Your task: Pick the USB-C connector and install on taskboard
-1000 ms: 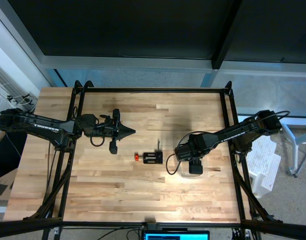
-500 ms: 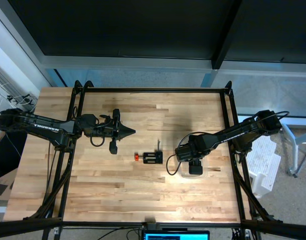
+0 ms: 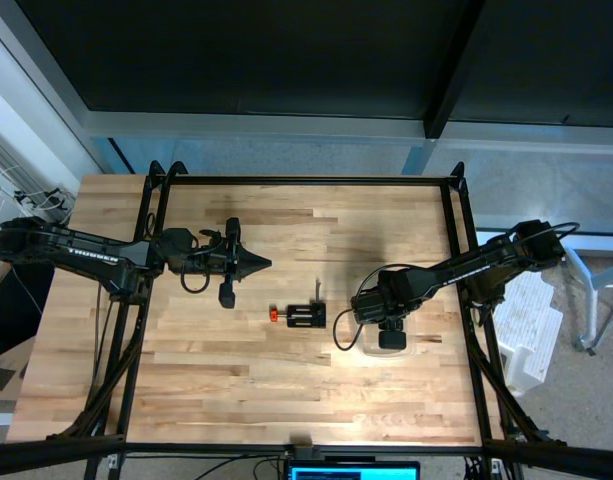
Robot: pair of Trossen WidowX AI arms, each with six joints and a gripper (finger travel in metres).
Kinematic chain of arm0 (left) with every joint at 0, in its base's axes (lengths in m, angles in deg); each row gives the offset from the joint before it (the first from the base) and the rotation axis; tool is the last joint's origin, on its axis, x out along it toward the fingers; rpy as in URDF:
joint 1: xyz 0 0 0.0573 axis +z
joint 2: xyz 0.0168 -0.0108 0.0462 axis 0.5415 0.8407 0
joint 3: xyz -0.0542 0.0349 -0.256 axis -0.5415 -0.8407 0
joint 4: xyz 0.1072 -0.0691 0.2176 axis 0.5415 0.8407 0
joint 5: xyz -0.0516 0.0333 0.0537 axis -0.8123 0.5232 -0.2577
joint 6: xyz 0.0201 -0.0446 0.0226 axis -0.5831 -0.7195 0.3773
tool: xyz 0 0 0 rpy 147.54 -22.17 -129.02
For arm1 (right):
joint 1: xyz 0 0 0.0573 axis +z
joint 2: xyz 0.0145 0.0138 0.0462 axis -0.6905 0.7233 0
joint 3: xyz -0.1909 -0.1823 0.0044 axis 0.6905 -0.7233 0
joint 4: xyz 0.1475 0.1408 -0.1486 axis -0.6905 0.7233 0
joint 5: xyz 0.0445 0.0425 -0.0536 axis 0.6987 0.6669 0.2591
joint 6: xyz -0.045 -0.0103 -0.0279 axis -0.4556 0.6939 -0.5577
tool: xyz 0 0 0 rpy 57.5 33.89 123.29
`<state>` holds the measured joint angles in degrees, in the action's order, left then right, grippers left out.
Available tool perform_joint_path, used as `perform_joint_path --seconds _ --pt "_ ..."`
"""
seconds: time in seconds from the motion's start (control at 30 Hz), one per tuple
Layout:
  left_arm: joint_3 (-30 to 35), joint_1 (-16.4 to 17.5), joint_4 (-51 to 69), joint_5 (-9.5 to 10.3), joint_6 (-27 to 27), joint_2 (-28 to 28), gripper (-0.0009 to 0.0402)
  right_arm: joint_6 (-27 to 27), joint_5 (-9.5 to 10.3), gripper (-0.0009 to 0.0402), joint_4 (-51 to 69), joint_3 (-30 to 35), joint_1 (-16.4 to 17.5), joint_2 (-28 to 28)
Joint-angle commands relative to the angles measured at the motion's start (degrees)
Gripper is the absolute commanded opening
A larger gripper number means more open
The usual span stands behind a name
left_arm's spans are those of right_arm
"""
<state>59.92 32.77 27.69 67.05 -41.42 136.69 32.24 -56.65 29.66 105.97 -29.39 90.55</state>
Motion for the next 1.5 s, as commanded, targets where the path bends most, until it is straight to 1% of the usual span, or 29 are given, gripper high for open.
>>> perform_joint_path --seconds 0.03,0.4,0.67,0.9,1.23,1.5 --pt "0.02 0.0 0.0 0.0 0.0 0.02 0.0 0.04 0.0 0.0105 -0.13 0.04 0.0 -0.02" --pt "0.02 0.02 0.0 0.0 0.0 0.02 0.0 0.02 0.0 0.0054 -0.07 0.04 0.0 -0.24" --pt "0.02 0.02 0.0 0.0 0.0 0.02 0.0 -0.39 0.0 -0.0001 -0.04 0.04 0.02 -0.28" --pt "0.02 0.0 0.0 0.0 0.0 0.02 0.0 -0.39 0.0 0.0 -0.04 0.04 0.02 -0.35" --pt "0.02 0.0 0.0 0.0 0.0 0.02 0.0 -0.2 0.02 0.0 0.74 0.13 0.02 -2.1" --pt "0.02 0.0 0.0 0.0 0.0 0.02 0.0 -0.2 0.0 0.0 4.7 3.08 -0.02 -4.13"
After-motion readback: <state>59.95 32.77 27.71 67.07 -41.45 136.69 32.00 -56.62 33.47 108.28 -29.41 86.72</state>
